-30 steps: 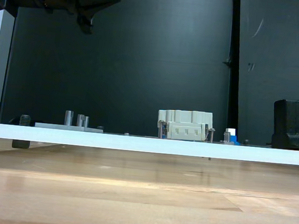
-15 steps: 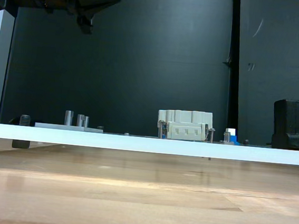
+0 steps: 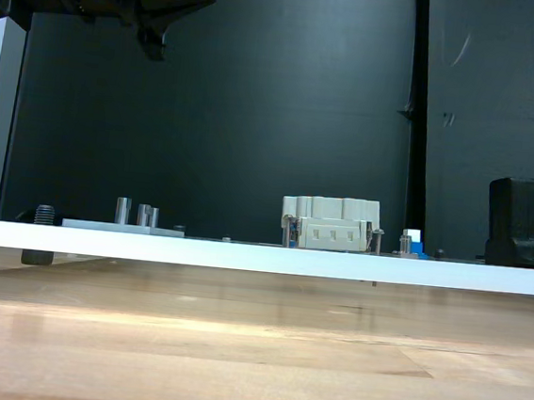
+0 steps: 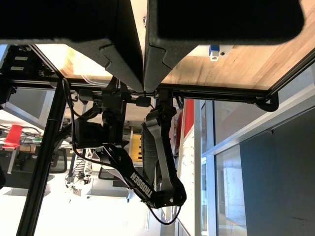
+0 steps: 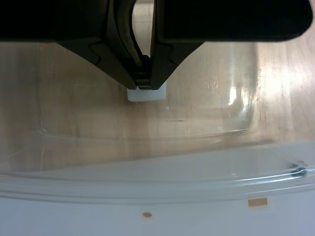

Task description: Pick the USB connector and install on taskboard

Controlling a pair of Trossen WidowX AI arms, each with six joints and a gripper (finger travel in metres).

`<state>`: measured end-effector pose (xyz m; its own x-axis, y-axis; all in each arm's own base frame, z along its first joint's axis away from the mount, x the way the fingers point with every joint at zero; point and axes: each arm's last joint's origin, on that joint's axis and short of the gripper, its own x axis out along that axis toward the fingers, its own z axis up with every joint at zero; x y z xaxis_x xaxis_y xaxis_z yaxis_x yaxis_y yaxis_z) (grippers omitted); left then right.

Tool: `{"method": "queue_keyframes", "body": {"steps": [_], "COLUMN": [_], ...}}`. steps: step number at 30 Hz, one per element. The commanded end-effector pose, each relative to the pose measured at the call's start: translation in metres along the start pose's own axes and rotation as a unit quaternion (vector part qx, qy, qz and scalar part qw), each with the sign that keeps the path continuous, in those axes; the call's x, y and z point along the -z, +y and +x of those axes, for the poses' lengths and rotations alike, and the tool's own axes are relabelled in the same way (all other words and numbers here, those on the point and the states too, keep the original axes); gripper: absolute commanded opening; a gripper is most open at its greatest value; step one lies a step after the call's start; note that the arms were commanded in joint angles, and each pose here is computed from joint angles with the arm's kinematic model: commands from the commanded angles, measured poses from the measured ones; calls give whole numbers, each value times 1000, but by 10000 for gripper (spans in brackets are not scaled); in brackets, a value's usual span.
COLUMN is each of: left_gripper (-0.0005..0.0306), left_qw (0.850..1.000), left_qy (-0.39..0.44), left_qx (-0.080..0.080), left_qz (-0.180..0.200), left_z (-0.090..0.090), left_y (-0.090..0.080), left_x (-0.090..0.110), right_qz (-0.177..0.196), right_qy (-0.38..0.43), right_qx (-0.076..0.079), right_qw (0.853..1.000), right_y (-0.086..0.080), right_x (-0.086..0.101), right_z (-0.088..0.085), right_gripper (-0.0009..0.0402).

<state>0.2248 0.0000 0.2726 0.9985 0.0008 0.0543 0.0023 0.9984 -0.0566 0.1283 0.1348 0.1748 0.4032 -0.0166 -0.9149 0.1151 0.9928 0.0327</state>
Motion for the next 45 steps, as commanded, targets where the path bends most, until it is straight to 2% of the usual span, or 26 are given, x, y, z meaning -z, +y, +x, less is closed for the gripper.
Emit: {"method": "queue_keyframes", "body": {"steps": [1,17,22,25,32,35,40,45], "left_gripper": [0,0,0,0,0,0,0,0], "left_qw": [1000,1000,1000,1000,1000,1000,1000,1000], "left_qy": [0,0,0,0,0,0,0,0], "left_qx": [0,0,0,0,0,0,0,0], "left_qz": [0,0,0,0,0,0,0,0], "left_z": [0,0,0,0,0,0,0,0], "left_y": [0,0,0,0,0,0,0,0], "left_x": [0,0,0,0,0,0,0,0], "right_qz": [-2,-1,-10,-12,-29,-23,-25,-30], "right_qy": [-2,-13,-19,-16,-30,-34,-31,-19], "right_qx": [0,-3,-12,-4,-17,-15,-6,12], "right_qw": [1000,1000,1000,1000,999,999,999,999], "right_y": [-1,-5,-6,-8,-4,-3,1,11], "right_x": [0,1,-5,-11,-28,-38,-60,-85], "right_z": [-2,-8,-22,-33,-57,-64,-66,-57], "right_gripper": [0,0,0,0,0,0,0,0]}}
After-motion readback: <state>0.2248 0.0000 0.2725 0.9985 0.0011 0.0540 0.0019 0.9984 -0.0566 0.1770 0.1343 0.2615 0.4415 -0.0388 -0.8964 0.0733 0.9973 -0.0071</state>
